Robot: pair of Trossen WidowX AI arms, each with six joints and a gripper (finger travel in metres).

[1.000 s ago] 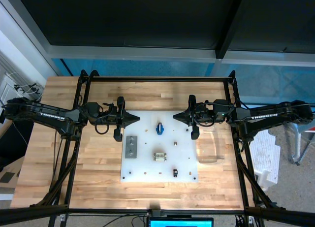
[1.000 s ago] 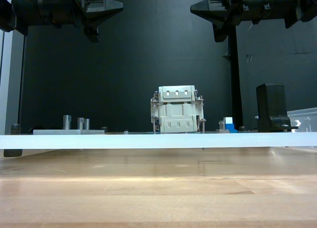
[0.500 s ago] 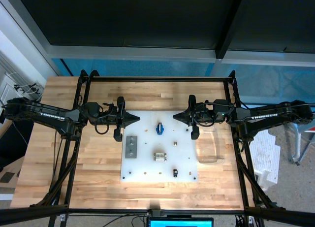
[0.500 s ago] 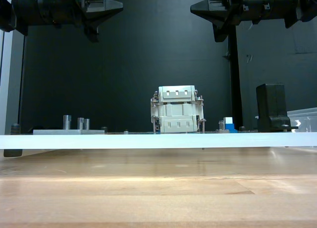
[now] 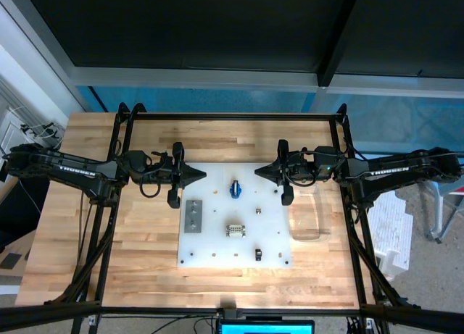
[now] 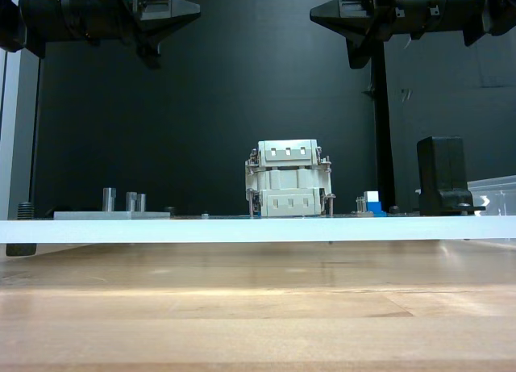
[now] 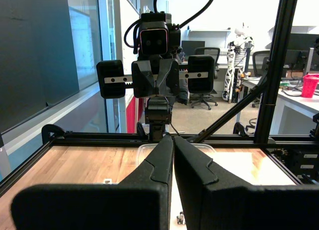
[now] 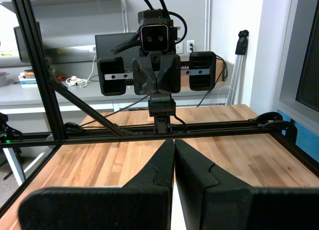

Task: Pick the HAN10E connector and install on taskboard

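Observation:
The pale grey-beige HAN10E connector (image 5: 234,231) (image 6: 288,180) stands upright on the white taskboard (image 5: 217,256) (image 6: 161,227), near its middle, with no gripper touching it. My left gripper (image 5: 205,174) (image 6: 197,13) (image 7: 173,138) hangs high over the board's far left corner, shut and holding nothing. Facing it over the far right side, my right gripper (image 5: 257,172) (image 6: 313,15) (image 8: 174,140) is also shut and holds nothing. Each wrist view looks across at the opposite arm.
On the board are a blue plug (image 5: 235,188), a grey three-hole metal block (image 5: 193,216) and a small black part (image 5: 259,255) (image 6: 441,176). A clear plastic tray (image 5: 308,216) lies on the wooden table right of the board. A black frame borders the table.

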